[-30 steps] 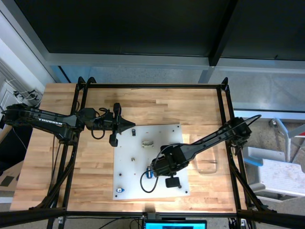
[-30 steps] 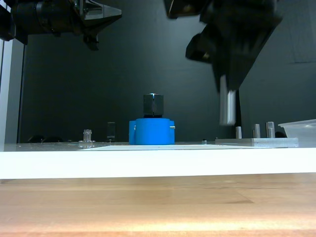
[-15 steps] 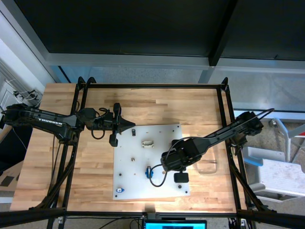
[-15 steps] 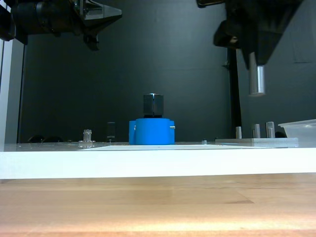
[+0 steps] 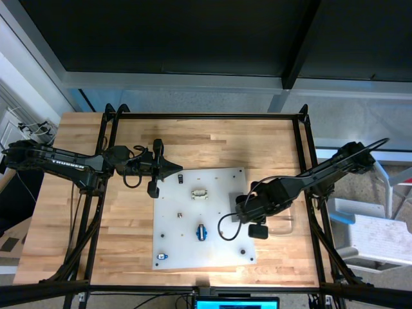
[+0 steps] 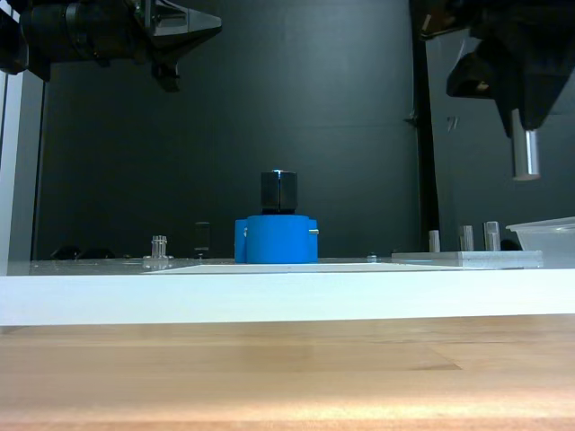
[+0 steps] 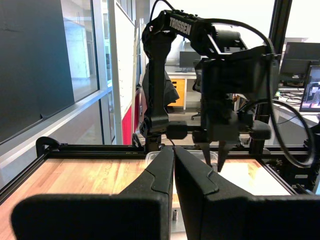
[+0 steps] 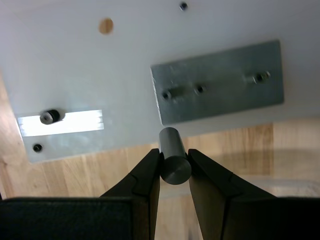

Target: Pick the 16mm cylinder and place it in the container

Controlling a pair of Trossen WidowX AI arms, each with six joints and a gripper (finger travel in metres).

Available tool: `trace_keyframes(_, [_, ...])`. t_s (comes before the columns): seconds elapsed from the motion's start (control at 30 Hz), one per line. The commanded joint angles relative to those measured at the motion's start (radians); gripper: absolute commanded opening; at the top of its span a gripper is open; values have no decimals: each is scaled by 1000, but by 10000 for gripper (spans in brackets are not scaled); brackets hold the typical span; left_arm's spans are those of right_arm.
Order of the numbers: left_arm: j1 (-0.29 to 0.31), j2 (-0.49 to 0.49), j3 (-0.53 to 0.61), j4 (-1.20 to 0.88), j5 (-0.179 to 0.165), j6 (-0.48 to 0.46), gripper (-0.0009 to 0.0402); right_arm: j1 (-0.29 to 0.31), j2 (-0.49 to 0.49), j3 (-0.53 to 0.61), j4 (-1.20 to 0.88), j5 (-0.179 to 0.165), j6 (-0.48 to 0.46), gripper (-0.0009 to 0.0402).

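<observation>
Right hand (image 8: 173, 157): mine, clamped on the cylinder (image 8: 174, 155), which hangs upright in the air.
Cylinder's place: over the edge of the grey plate (image 8: 217, 82), just beside the container (image 6: 545, 233).
Change: a second ago I hung lower, near the blue part (image 6: 277, 239). Now I am higher, at the right edge of the board (image 5: 174, 244).
Left hand (image 7: 174, 150): clenched on nothing, raised over the board's far left corner as before.
Writing: TROSSEN (image 7: 181, 25) on my right arm, and on my left.
</observation>
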Motion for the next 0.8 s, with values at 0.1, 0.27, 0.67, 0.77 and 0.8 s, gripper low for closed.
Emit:
trace_keyframes(0.1, [0,0,0,0,0,0,0,5,-69,-73,2,0,21,29])
trace_keyframes(0.27, [0,0,0,0,0,0,0,12,-139,-145,3,-10,46,29])
trace_keyframes(0.67, [0,0,0,0,0,0,0,46,-286,-274,5,-34,74,29])
trace_keyframes(0.77, [0,0,0,0,0,0,0,59,-315,-310,7,-34,97,29])
trace_keyframes(0.8, [0,0,0,0,0,0,0,63,-324,-320,9,-34,99,29])
